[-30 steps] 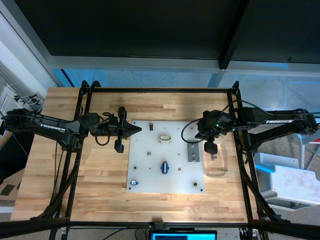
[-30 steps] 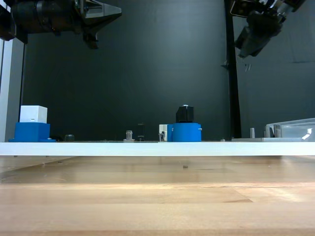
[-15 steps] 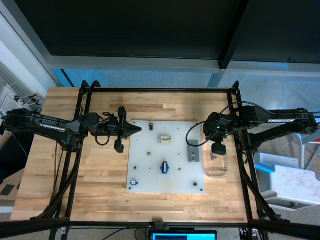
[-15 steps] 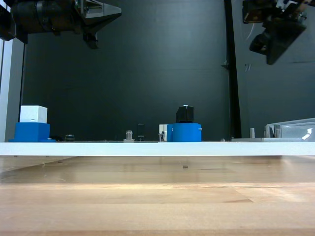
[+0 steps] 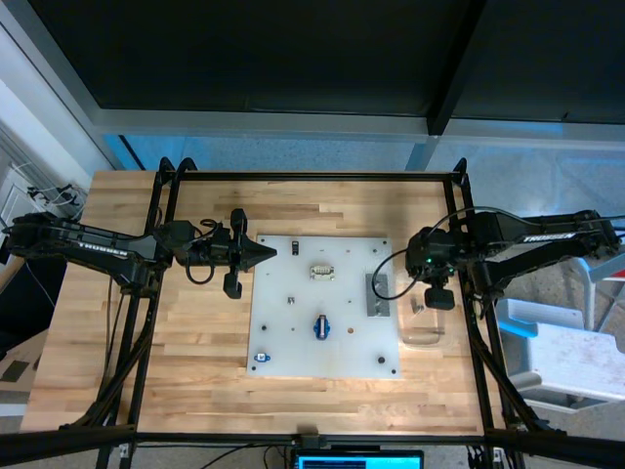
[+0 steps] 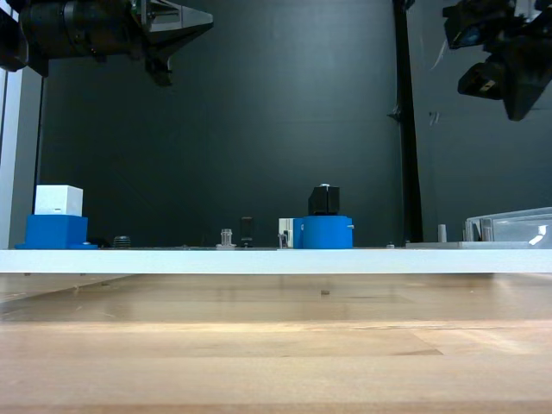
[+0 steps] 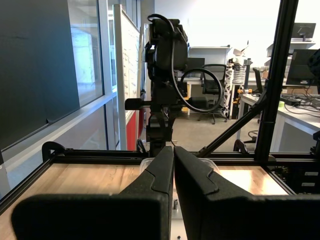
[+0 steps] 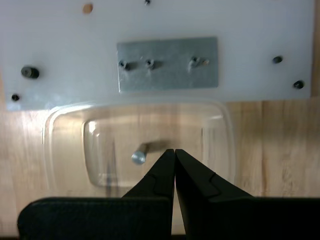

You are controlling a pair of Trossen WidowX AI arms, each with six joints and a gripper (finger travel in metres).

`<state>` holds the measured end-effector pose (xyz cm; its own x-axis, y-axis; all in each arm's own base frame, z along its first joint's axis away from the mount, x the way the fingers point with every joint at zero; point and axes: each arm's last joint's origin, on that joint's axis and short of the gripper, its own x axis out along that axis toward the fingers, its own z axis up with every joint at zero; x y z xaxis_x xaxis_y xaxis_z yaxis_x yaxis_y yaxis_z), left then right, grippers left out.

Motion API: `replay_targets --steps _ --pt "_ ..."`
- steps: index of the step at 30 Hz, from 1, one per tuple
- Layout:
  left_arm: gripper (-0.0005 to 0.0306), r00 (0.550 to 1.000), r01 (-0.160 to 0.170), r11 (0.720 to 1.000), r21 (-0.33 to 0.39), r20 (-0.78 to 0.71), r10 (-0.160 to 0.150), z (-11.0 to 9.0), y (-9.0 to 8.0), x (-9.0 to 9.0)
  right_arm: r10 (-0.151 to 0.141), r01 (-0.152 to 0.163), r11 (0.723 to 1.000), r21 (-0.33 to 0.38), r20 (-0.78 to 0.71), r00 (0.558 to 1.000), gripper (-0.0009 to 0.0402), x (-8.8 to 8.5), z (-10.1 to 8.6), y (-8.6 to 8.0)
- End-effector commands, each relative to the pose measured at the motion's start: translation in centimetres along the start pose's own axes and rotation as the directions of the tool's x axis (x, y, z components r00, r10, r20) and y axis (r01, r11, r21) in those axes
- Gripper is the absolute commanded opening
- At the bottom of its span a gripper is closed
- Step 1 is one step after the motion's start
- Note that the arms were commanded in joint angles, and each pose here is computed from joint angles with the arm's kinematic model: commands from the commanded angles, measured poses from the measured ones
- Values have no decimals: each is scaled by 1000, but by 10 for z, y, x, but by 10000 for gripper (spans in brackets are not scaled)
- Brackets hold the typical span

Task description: Pick the 16mm cylinder and place it in the taskboard

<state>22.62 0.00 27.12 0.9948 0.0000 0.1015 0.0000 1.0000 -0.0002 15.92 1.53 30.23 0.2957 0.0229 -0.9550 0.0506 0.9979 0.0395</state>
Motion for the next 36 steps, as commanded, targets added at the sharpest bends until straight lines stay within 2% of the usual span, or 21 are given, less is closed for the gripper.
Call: replay_targets --steps 1,18,22,26,36 --pt "0 1000 0 1000 0 0 0 0 0 0 -1 1 1000 -7 -21 1000 0 3 -2 1" --pt "0 1000 0 1000 0 0 0 0 0 0 -1 -5 999 -48 -117 993 9 23 -11 15" --pt "0 1000 0 1000 0 0 0 0 0 0 -10 2 998 -58 -138 990 47 28 -11 18" --pt "0 1000 0 1000 0 0 0 0 0 0 -36 27 998 -60 -161 986 97 36 -12 20" --pt "0 1000 0 1000 0 0 0 0 0 0 -29 23 999 -42 -153 988 187 51 -15 26"
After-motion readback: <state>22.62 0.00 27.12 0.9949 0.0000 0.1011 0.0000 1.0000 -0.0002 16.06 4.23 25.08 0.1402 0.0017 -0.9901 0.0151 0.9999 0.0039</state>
